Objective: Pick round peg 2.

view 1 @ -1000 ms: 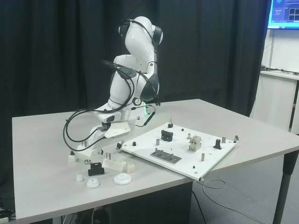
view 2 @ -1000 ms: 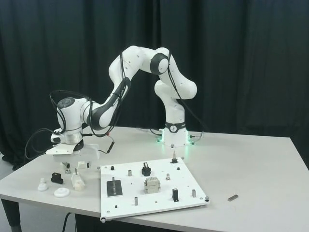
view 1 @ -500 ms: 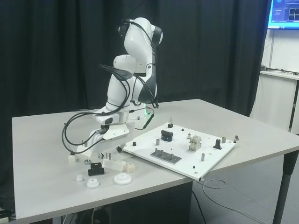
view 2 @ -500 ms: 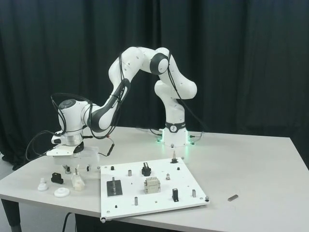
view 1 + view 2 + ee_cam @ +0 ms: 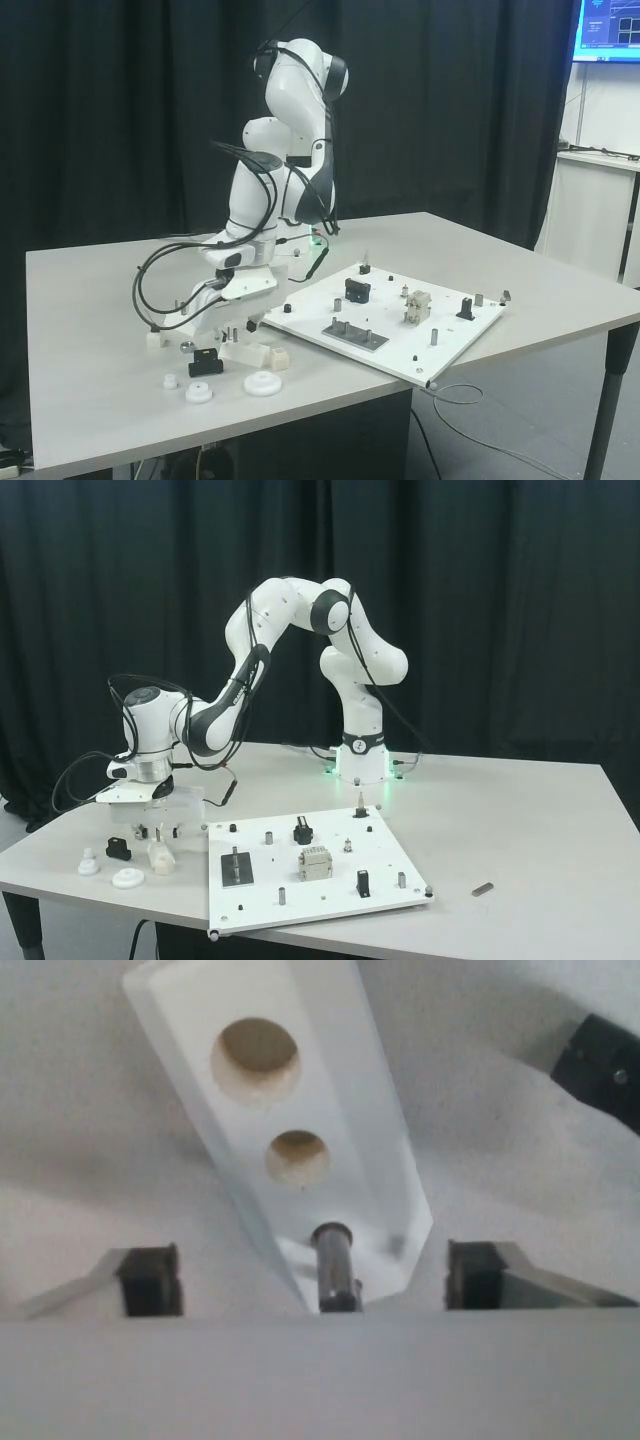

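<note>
Round peg 2 (image 5: 333, 1263) is a short dark pin standing upright in the end hole of a white holder block (image 5: 300, 1090); the block's two other holes are empty. My gripper (image 5: 312, 1278) is open, and its black fingertips (image 5: 150, 1280) stand on either side of the peg without touching it. In the first room view the gripper (image 5: 234, 330) hangs low over the holder block (image 5: 250, 352), near the table's front left. The second room view shows the gripper (image 5: 158, 830) down at the same block (image 5: 160, 856), with the peg mostly hidden between the fingers.
A black part (image 5: 204, 362) and white gears (image 5: 262, 381) lie just in front of the holder. A small white block (image 5: 155, 338) sits to its left. The white assembly board (image 5: 390, 325) with fixtures lies to the right. A black cable loops from the wrist (image 5: 150, 280).
The gripper has moved sideways toward the board and come down, from beside the holder block to straddling the peg. Its fingers have stayed open.
</note>
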Action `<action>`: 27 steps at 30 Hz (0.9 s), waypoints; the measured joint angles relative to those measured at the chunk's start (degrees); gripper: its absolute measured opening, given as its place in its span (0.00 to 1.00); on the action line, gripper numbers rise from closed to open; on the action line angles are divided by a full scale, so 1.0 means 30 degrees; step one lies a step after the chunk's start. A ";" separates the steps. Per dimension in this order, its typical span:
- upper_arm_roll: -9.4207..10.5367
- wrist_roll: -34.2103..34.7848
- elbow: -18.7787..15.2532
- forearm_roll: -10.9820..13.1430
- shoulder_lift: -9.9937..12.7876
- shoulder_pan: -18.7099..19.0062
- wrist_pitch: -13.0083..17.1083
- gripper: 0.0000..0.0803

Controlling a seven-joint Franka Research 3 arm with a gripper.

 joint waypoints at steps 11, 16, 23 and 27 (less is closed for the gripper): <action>0.0000 -0.0367 0.0000 0.0065 -0.0064 0.0060 0.0169 0.44; -0.0016 -0.0513 -0.0001 0.0065 -0.0070 0.0061 0.0170 0.24; -0.0038 -0.0610 -0.0010 0.0065 -0.0072 0.0061 0.0170 0.09; -0.0040 -0.0618 -0.0012 0.0065 -0.0119 0.0062 0.0170 0.09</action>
